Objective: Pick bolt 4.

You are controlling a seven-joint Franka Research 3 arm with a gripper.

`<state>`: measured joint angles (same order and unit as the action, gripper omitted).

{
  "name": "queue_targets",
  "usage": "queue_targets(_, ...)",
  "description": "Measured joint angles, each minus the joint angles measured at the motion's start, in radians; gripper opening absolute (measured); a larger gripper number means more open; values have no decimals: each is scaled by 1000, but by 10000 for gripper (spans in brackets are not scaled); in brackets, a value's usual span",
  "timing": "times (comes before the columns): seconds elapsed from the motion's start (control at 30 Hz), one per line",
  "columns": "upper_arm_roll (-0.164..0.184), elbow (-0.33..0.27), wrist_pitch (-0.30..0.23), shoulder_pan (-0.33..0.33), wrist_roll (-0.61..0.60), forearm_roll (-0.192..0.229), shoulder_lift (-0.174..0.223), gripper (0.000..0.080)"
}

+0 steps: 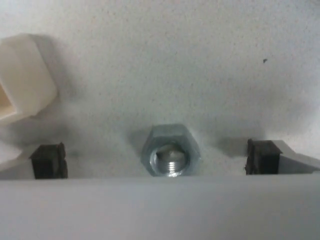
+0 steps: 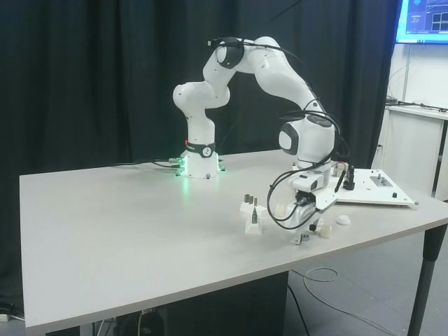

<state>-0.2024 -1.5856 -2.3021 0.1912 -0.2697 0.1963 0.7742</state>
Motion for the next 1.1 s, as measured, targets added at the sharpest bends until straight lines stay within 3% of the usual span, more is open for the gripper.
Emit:
queue_targets(0.8,0,-8,-30,1,-17,0,8,800)
queue_targets(0.83,0,-8,-30,2,-17,0,8,524)
queue_targets(0.97,0,-8,-32,2,-21,0,9,524)
queue_targets(1.0,0,-8,-32,1,-22,0,9,342)
queue_targets(1.1,0,-8,-34,2,-24,0,9,342)
